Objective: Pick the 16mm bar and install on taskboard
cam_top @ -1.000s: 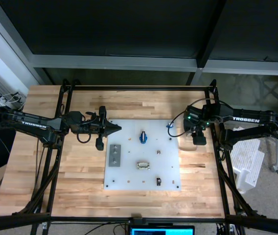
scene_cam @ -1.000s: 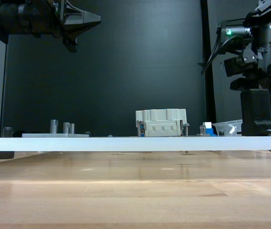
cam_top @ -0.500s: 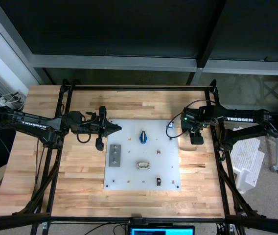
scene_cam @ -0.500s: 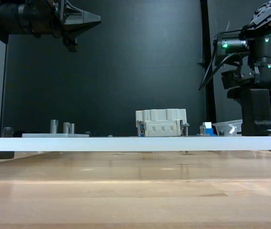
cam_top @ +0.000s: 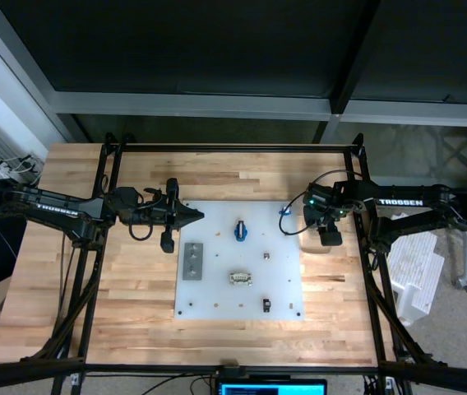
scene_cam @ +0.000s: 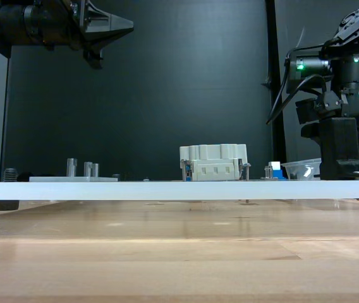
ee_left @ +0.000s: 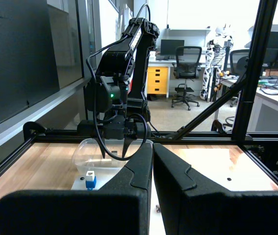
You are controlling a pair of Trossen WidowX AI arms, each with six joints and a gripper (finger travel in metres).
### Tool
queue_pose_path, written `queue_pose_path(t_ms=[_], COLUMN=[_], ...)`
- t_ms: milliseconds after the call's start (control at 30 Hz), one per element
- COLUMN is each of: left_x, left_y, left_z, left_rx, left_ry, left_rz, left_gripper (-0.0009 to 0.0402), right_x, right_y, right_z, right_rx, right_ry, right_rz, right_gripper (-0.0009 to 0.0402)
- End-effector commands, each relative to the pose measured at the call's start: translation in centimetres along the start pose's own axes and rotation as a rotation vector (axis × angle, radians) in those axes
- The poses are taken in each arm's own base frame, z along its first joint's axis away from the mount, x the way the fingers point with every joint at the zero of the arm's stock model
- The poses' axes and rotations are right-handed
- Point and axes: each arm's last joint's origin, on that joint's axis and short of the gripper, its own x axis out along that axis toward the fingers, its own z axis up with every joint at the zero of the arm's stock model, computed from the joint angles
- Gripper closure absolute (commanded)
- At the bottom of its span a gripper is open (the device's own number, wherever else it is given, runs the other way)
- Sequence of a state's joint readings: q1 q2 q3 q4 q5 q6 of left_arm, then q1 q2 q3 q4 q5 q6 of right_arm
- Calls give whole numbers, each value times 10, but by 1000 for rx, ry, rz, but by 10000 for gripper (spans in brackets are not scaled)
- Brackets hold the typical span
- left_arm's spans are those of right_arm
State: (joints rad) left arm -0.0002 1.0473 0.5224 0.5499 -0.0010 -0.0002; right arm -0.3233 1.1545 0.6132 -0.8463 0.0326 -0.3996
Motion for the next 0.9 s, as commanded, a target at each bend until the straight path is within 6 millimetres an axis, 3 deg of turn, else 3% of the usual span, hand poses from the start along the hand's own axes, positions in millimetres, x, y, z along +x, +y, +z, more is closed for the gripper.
queue_pose_path(t_ms=[33, 400, 900], left_x=[0, 0, 0], left_y=[0, 0, 0], left_z=[0, 0, 0], left_rx=[0, 0, 0], left_ry=[-1, -1, -1], left_rz=[0, 0, 0], left_gripper=[393, 393, 393], right_x=[0, 2, 2], right_y=[0, 0, 0], right_z=[0, 0, 0], right_rx=[-1, -2, -2], right_ry=[0, 11, 10], right_rz=[0, 5, 5], right_gripper=[166, 206, 302])
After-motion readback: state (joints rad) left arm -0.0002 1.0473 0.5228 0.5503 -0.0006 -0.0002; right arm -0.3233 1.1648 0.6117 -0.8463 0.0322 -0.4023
